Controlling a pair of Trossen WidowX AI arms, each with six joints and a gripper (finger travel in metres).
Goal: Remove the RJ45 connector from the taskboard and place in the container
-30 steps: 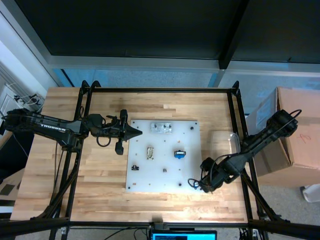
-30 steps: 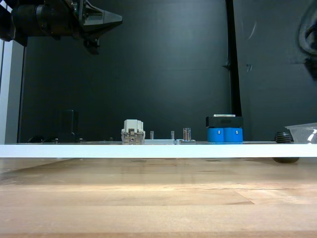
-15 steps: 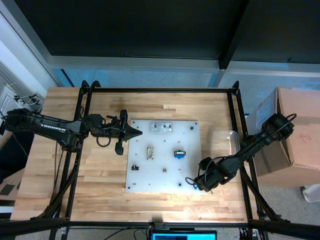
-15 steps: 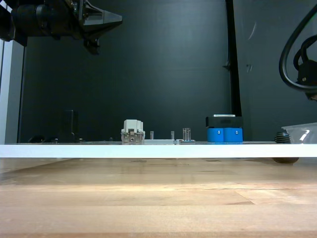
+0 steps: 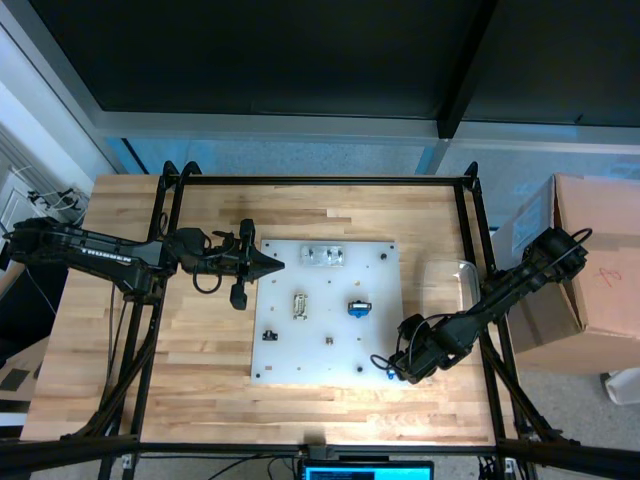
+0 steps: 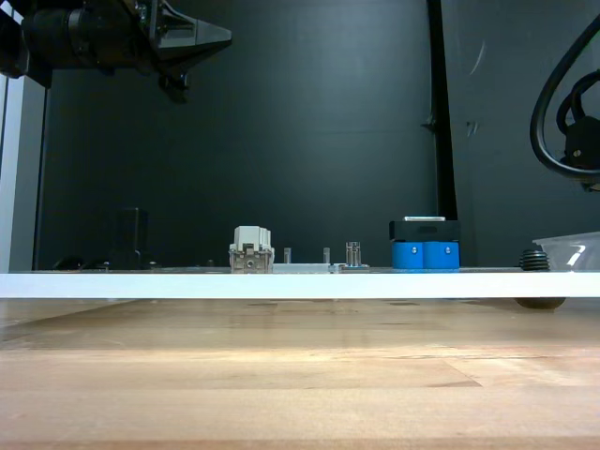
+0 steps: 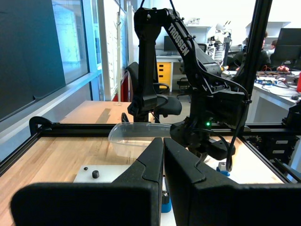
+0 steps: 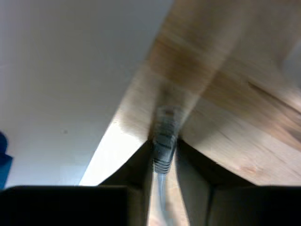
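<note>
Shows the left gripper (image 5: 265, 265) raised over the left edge of the taskboard (image 5: 320, 350), high above it in the low view. Has its fingers (image 7: 197, 186) pressed together to a point, with nothing between them.

Puts the right gripper (image 5: 390, 368) low at the board's near right corner, close to a small blue fitting (image 7: 221, 167). Has its fingers (image 8: 141, 165) clamped on the RJ45 connector (image 8: 163, 148), a grey ribbed piece pinched between the tips and reaching out past them. Sets the connector's far end over the line where white board meets wooden desk (image 5: 200, 380). Cannot tell from the blurred wrist view whether the connector touches anything below or sits clear of its seat.

Places the container (image 5: 465, 285), a clear plastic tub, on the desk just beside the board's right edge, farther back than the right gripper and apart from it.

Carries on the board a beige housing (image 5: 299, 305) near the middle and a blue block with a black top (image 5: 360, 308) to its right, both upright. Includes a cardboard box (image 5: 600, 260) beyond the desk's right side.
</note>
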